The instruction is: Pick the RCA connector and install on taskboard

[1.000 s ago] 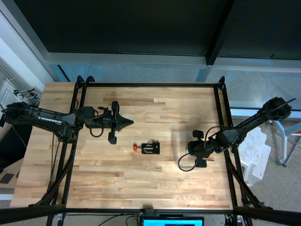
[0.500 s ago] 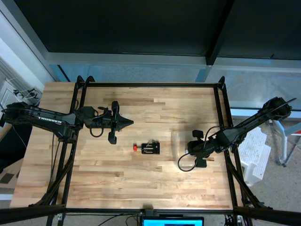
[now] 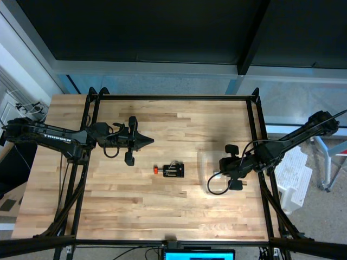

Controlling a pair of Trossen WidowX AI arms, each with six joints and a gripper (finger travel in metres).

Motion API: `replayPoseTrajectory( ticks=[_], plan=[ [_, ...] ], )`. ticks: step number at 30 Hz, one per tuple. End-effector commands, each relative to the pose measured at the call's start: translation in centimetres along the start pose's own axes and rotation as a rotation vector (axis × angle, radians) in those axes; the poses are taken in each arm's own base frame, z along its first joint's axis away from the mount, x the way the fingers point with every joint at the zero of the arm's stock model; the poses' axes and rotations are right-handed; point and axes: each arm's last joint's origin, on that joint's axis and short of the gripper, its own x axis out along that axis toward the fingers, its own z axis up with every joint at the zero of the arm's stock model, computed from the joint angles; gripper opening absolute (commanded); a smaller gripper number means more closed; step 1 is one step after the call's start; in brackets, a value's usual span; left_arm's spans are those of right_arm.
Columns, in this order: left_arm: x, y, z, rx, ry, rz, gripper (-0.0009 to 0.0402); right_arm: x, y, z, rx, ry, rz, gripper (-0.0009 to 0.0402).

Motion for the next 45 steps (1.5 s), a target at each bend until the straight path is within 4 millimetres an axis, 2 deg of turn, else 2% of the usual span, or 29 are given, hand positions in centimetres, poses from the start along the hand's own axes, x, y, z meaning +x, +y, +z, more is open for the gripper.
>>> replayPoseTrajectory(
  ticks=[1, 7, 18, 45],
  plan=[
    [0.0, 0.0, 0.0, 0.0, 0.0, 0.0, 0.0, -1.3, -0.2, 0.8, 0.005, -0.003, -0.001, 0.0],
    [0.0, 0.0, 0.0, 0.0, 0.0, 0.0, 0.0, -2.3, -0.2, 1.4, 0.009, -0.012, 0.002, 0.0],
    [0.0, 0.0, 0.0, 0.0, 0.0, 0.0, 0.0, -1.4, -0.9, 2.0, 0.05, -0.007, -0.015, 0.0],
    [0.0, 0.0, 0.0, 0.0, 0.0, 0.0, 0.0, 4.0, -0.4, 11.6, 0.052, -0.001, -0.057, 0.0]
  ],
)
